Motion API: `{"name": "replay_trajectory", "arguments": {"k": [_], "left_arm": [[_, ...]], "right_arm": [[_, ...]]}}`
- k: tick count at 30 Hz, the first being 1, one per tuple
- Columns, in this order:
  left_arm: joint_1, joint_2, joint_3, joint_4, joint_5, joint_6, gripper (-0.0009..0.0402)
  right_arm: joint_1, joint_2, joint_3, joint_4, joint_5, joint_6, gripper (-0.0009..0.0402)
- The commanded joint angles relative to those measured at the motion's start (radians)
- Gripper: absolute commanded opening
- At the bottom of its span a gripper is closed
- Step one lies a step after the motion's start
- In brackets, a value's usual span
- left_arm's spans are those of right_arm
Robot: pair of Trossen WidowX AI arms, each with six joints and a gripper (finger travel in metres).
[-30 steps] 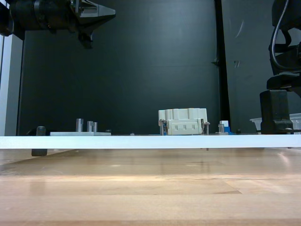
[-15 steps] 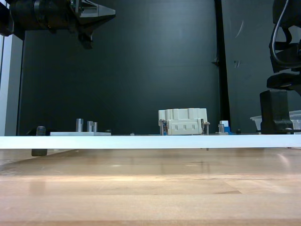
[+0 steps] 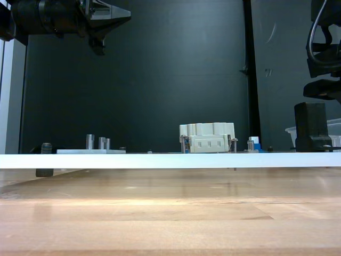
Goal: Pick the USB connector and install on taskboard
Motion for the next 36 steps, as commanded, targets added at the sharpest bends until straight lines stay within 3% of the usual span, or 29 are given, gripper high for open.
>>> {"name": "replay_trajectory", "arguments": {"k": [1, 11, 19, 24, 36], "left_arm": [[0.0, 0.0, 0.0, 0.0, 0.0, 0.0, 0.0], [0.0, 0.0, 0.0, 0.0, 0.0, 0.0, 0.0], [0.0, 0.0, 0.0, 0.0, 0.0, 0.0, 0.0], [0.0, 0.0, 0.0, 0.0, 0.0, 0.0, 0.0], [0.0, 0.0, 0.0, 0.0, 0.0, 0.0, 0.0]], "right_arm": [[0.0, -0.013, 0.0, -0.006, 0.001, 0.002, 0.0], [0.001, -0.028, 0.012, -0.019, 0.0, 0.007, 0.0], [0.003, -0.027, 0.134, -0.112, -0.012, 0.008, 0.0], [0.003, -0.026, 0.217, -0.175, -0.051, 0.024, 0.0], [0.04, 0.027, 0.296, -0.219, -0.051, 0.07, 0.0]]}}
